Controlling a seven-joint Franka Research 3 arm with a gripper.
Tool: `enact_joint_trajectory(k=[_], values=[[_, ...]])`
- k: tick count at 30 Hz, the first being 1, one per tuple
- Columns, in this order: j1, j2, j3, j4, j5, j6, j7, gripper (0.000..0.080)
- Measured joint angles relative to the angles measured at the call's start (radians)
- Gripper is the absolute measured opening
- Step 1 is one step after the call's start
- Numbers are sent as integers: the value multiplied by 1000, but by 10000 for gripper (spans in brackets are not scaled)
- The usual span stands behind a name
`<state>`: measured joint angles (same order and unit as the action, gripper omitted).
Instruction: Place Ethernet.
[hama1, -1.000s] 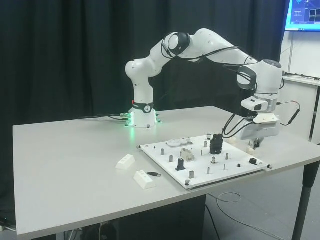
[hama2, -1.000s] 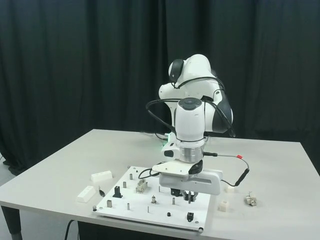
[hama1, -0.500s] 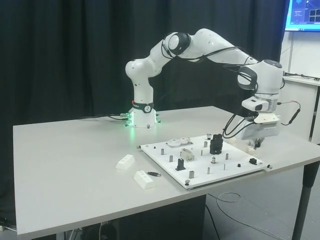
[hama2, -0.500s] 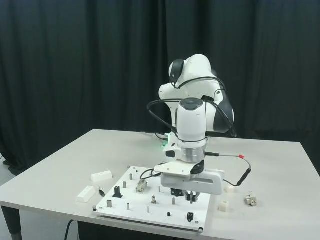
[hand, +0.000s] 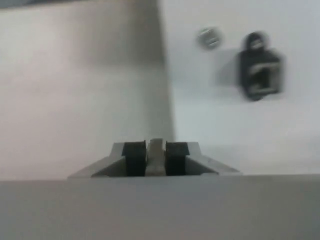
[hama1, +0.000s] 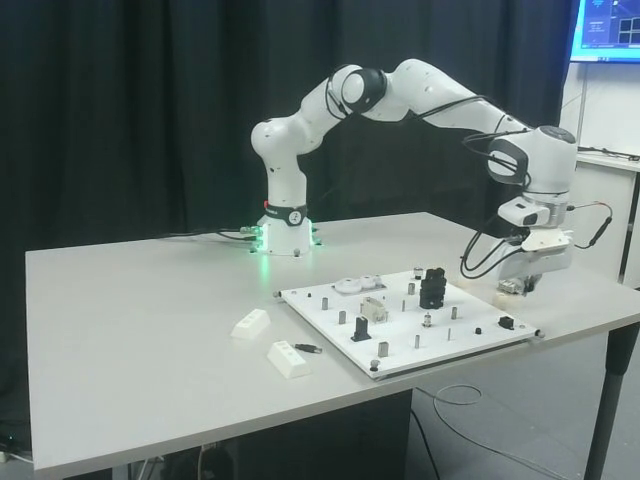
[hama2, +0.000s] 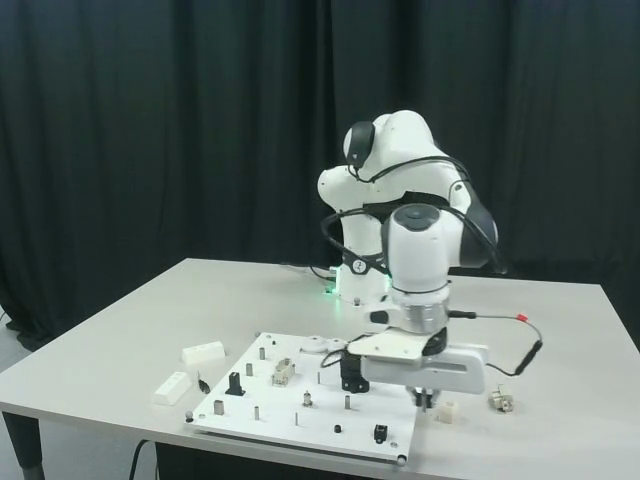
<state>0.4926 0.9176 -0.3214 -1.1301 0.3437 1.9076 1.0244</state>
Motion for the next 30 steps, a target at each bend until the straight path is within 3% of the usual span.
enact_joint_trajectory(k=[17, 28, 29, 30], values=[[109, 26, 17, -6, -4, 20, 153, 78], [156, 31, 15, -17, -53, 36, 212, 78], [159, 31, 14, -17, -57, 36, 215, 247], [160, 31, 14, -17, -59, 36, 218, 247]])
